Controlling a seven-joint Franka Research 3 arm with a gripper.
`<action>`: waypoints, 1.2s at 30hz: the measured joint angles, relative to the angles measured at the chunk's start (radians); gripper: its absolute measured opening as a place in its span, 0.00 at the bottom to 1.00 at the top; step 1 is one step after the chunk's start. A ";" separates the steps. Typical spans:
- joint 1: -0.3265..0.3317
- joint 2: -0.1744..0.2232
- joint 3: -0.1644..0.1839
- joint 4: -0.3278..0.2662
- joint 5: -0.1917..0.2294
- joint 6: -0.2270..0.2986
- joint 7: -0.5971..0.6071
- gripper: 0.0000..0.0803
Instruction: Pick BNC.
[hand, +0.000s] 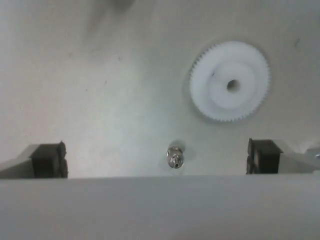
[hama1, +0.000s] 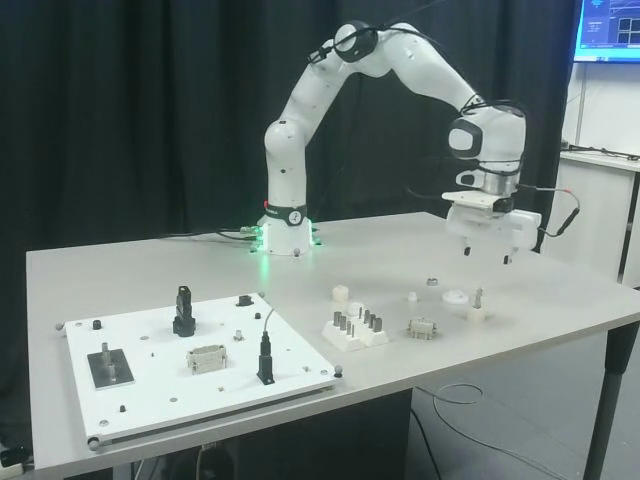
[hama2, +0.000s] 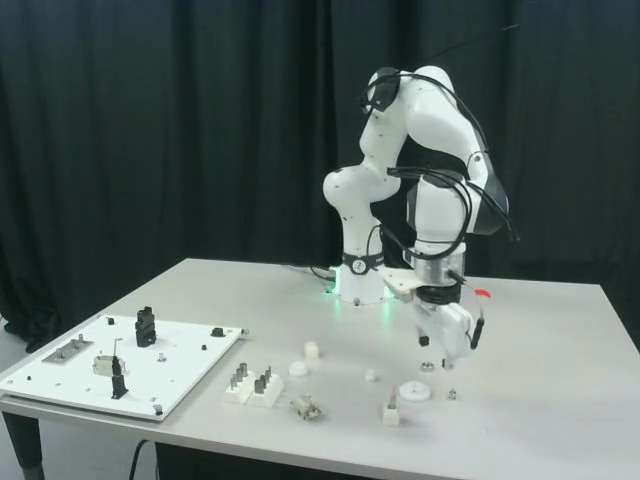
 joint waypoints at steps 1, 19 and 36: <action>0.004 0.000 0.001 -0.006 0.000 0.010 0.001 1.00; 0.030 0.023 0.036 -0.078 0.011 0.153 0.026 1.00; 0.030 0.091 0.070 -0.078 0.046 0.192 0.033 1.00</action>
